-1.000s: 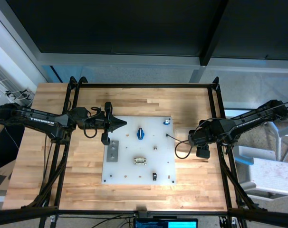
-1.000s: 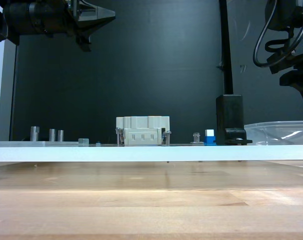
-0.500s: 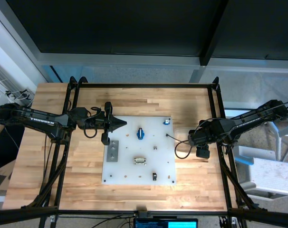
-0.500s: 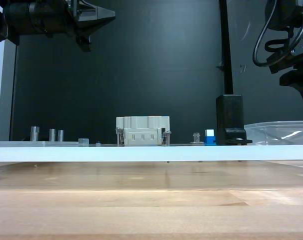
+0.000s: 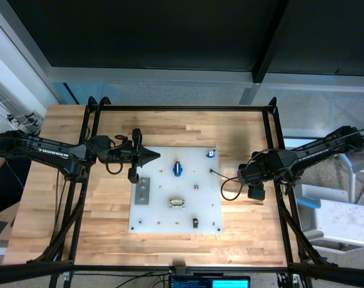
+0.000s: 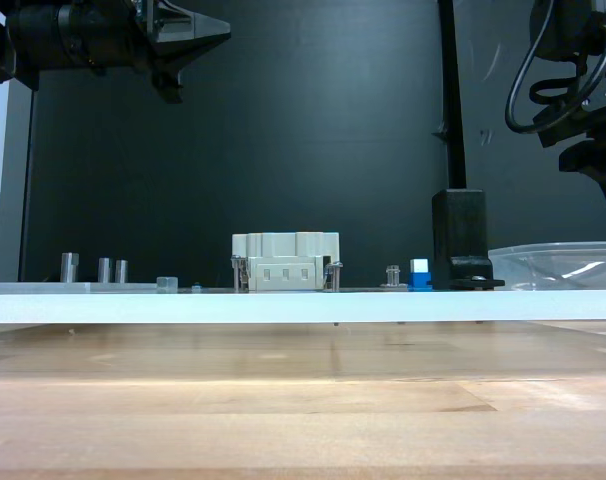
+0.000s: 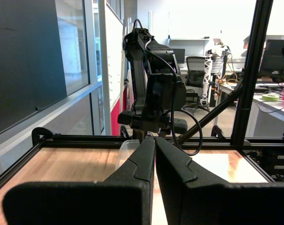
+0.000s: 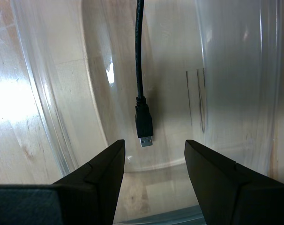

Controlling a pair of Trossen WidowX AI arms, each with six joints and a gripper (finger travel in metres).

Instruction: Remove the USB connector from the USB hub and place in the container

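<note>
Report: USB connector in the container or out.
In. USB connector lies inside the container, under the open right gripper; shut left gripper hovers above the board.

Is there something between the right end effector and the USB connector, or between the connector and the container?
Nothing visible does. The USB connector lies inside the container, directly below the open right end effector. The left end effector, shut, hangs near the board's far left corner.

Overhead and table-level views share the board point(image 5: 161, 198).
</note>
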